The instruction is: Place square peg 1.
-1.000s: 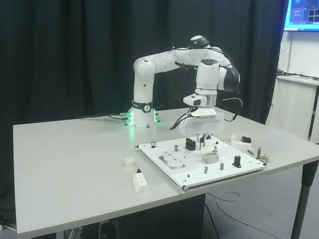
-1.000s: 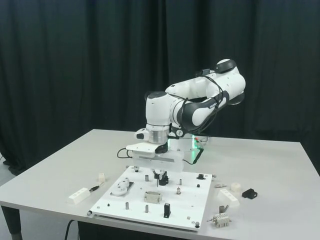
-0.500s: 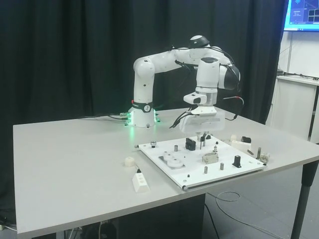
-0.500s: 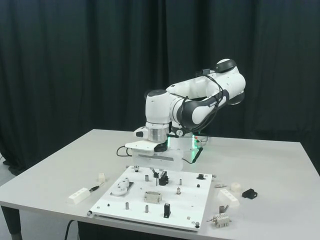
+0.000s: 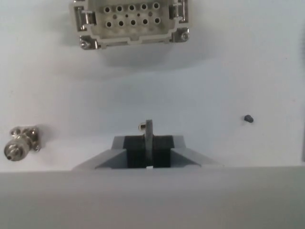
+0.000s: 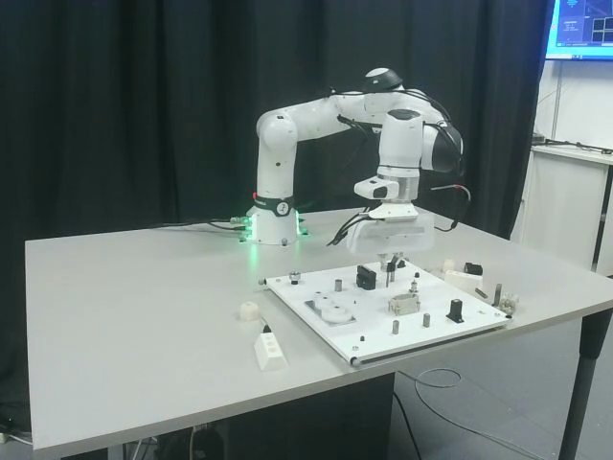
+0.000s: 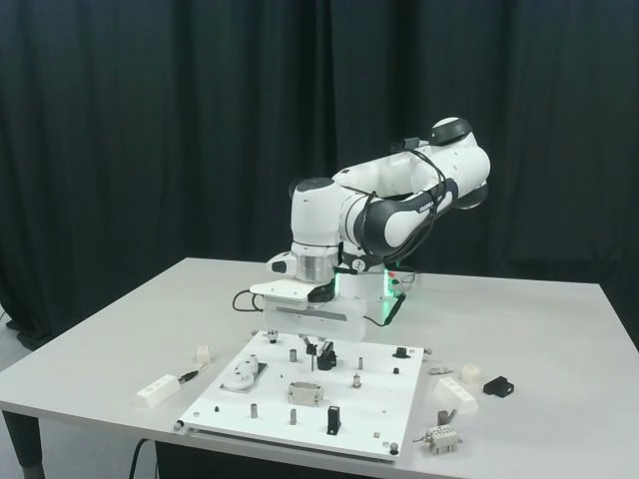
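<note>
White robot arm's claw (image 5: 148,161) grips a thin, stiff, probably light square peg (image 5: 148,143) upright by its upper end, hanging just above the white board (image 6: 316,287) on the grey bench (image 6: 124,287).

In the wrist view, the multi-pin connector (image 5: 131,21) is cut off by the picture's edge, and the gripper (image 5: 148,152) body hides the board (image 5: 228,86) beneath it. In both room views, the small parts on the board are too tiny to identify.
</note>
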Robot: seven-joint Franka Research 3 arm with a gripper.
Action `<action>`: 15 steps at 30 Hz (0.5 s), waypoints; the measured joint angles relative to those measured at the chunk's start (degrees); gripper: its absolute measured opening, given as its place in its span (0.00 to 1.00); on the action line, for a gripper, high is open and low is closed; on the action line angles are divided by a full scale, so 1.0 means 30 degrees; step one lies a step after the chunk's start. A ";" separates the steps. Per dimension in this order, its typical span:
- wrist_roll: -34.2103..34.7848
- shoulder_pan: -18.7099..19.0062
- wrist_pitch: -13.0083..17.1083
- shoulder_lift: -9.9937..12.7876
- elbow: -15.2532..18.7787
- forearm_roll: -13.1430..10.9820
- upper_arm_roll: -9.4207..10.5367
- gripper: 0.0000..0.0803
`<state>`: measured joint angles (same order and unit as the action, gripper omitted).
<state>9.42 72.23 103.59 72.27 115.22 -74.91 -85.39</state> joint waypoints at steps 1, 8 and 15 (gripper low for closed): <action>0.0017 0.0000 0.0017 0.0000 0.0000 0.0000 0.0000 0.03; 0.0051 -0.0005 0.0111 0.0000 0.0000 0.0000 0.0000 0.03; 0.0220 -0.0022 0.0163 0.0000 0.0000 0.0000 0.0000 0.03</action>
<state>10.08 72.17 104.08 72.27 115.22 -74.91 -85.39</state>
